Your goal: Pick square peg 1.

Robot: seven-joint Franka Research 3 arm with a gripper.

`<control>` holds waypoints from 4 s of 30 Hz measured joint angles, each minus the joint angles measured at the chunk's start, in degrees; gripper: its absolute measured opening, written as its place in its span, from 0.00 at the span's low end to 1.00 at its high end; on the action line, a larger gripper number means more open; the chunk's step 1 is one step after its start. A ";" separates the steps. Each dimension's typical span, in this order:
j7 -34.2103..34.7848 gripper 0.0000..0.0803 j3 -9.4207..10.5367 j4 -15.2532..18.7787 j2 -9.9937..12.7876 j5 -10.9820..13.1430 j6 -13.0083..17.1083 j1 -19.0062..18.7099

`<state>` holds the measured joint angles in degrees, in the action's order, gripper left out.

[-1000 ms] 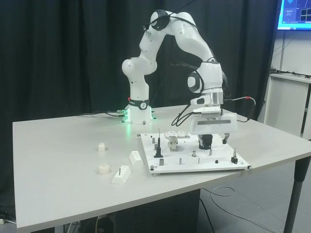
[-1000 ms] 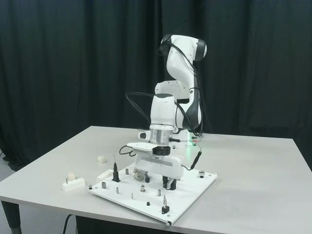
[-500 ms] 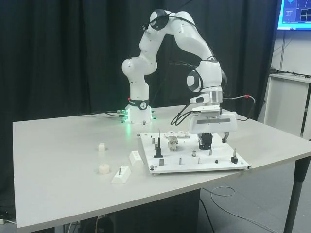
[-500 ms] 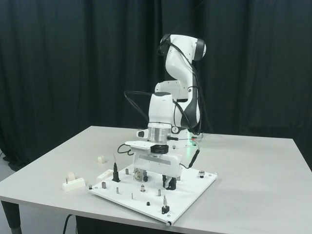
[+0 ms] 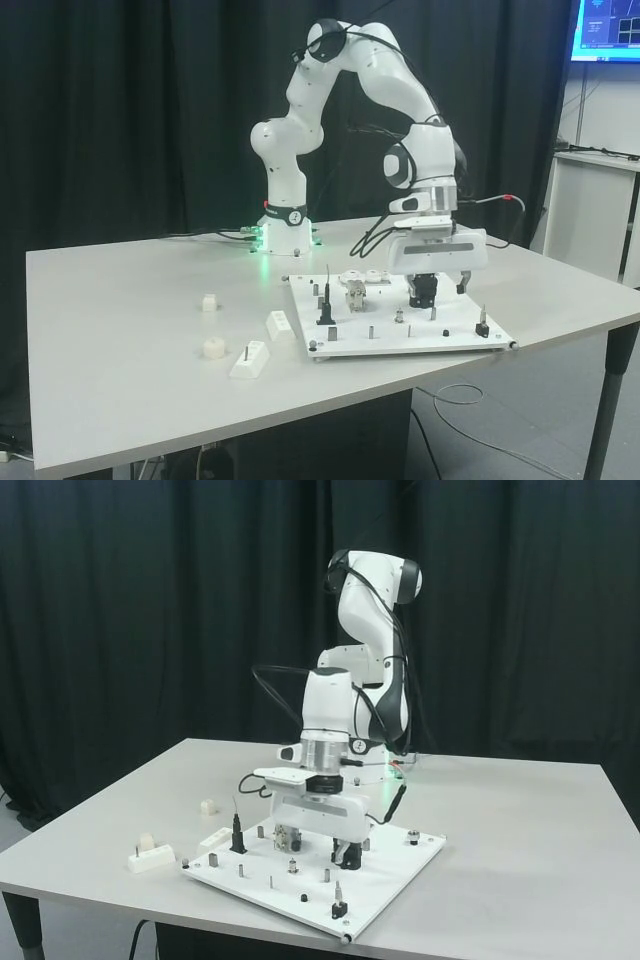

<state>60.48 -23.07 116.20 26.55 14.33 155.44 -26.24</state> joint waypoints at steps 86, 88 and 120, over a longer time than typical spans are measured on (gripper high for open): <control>4.80 1.00 -2.90 -24.15 9.61 -2.47 -21.69 32.49; 3.15 1.00 -2.84 -25.39 10.59 -2.39 -22.51 32.90; -4.37 1.00 -2.26 -40.38 22.83 2.62 -33.52 37.22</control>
<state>56.11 -25.33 75.82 49.39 16.96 121.92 10.98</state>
